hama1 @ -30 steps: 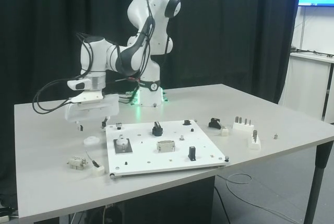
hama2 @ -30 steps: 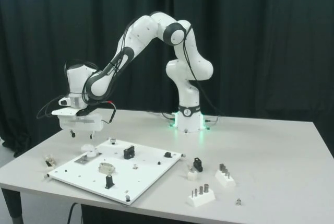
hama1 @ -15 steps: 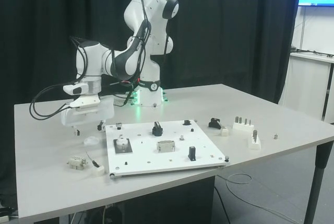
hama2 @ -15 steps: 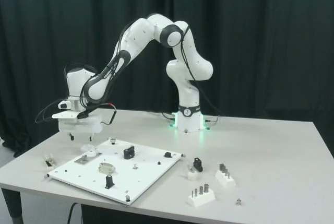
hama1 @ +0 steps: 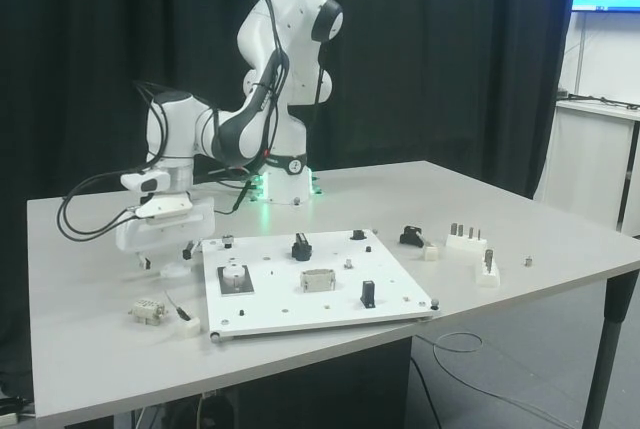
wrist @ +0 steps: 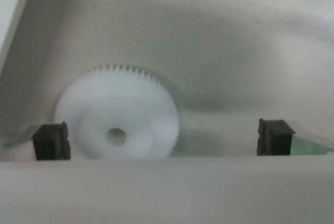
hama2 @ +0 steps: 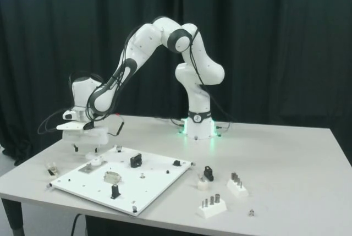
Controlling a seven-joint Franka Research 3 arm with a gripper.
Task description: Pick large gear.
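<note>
The large gear [wrist: 117,125] is a white toothed disc with a centre hole, lying flat on the grey table just off the white board's edge. My gripper [wrist: 163,139] is open and low over it. The black fingertips [wrist: 50,141] stand wide apart, and the gear lies between them, close against one tip and far from the other. In the first room view the gripper [hama1: 166,256] hangs at the table's left side with the gear [hama1: 171,271] just showing beneath it. In the second room view the gripper [hama2: 84,148] hides most of the gear.
The white board [hama1: 320,299], carrying several small mounted parts, lies right beside the gear. A connector [hama1: 145,311] and a small white part [hama1: 190,327] sit nearer the front edge. Peg holders [hama1: 467,239] and a black part [hama1: 410,236] are on the far side of the board.
The gripper has moved a little away from the board and come down towards the table. Its fingers now stand on either side of the gear. The gear has not moved.
</note>
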